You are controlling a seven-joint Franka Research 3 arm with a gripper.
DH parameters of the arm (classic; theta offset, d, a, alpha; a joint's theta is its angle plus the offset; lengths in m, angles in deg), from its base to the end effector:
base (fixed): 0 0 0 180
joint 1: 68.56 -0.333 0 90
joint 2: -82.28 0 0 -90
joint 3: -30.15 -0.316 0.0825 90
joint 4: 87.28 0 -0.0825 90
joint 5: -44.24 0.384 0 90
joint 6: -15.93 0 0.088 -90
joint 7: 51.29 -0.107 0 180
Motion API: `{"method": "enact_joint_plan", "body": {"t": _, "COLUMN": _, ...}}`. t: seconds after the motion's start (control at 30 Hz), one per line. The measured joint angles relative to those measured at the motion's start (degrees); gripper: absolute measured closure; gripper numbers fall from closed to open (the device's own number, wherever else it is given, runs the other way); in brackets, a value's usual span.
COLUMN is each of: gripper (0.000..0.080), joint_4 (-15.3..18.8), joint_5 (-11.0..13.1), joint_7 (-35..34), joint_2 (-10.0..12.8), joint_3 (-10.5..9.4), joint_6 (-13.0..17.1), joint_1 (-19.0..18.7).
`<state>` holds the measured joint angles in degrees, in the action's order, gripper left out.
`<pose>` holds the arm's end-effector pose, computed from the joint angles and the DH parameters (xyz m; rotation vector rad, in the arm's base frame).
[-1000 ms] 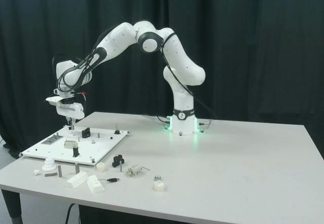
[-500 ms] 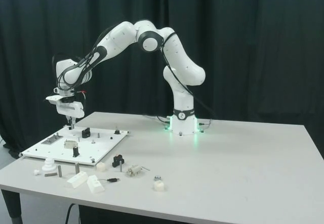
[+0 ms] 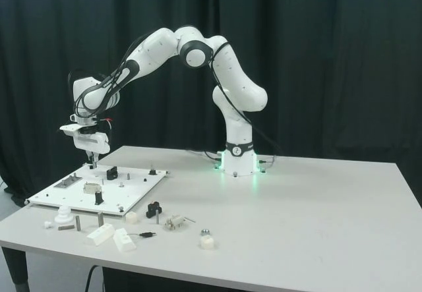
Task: Place round peg 4.
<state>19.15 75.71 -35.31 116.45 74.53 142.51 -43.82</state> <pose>0.2726 -0.5701 0.2702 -2.5704 1.7442 0.0053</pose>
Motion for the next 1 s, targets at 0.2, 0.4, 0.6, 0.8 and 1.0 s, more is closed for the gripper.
{"method": "enact_joint_plan", "body": {"t": 0.2, "gripper": 0.0652, "joint_4": 0.00, "joint_5": 0.00, "joint_7": -0.06, "joint_2": -0.02, "joint_3": 0.00, "joint_6": -0.01, "joint_1": -0.03}}
{"method": "enact_joint_plan", "body": {"t": 0.4, "gripper": 0.0652, "joint_4": 0.00, "joint_5": 0.00, "joint_7": -0.25, "joint_2": -0.07, "joint_3": 0.00, "joint_6": -0.01, "joint_1": -0.08}}
{"method": "enact_joint_plan", "body": {"t": 0.6, "gripper": 0.0652, "joint_4": -0.09, "joint_5": 0.00, "joint_7": -1.02, "joint_2": -0.33, "joint_3": 0.00, "joint_6": -0.01, "joint_1": -0.33}}
{"method": "enact_joint_plan", "body": {"t": 0.8, "gripper": 0.0652, "joint_4": -0.51, "joint_5": 0.07, "joint_7": -1.47, "joint_2": -0.97, "joint_3": 0.00, "joint_6": -0.03, "joint_1": -1.10}}
{"method": "enact_joint_plan", "body": {"t": 1.0, "gripper": 0.0652, "joint_4": -1.79, "joint_5": 0.54, "joint_7": -1.93, "joint_2": -1.52, "joint_3": -0.26, "joint_6": -0.03, "joint_1": -2.24}}
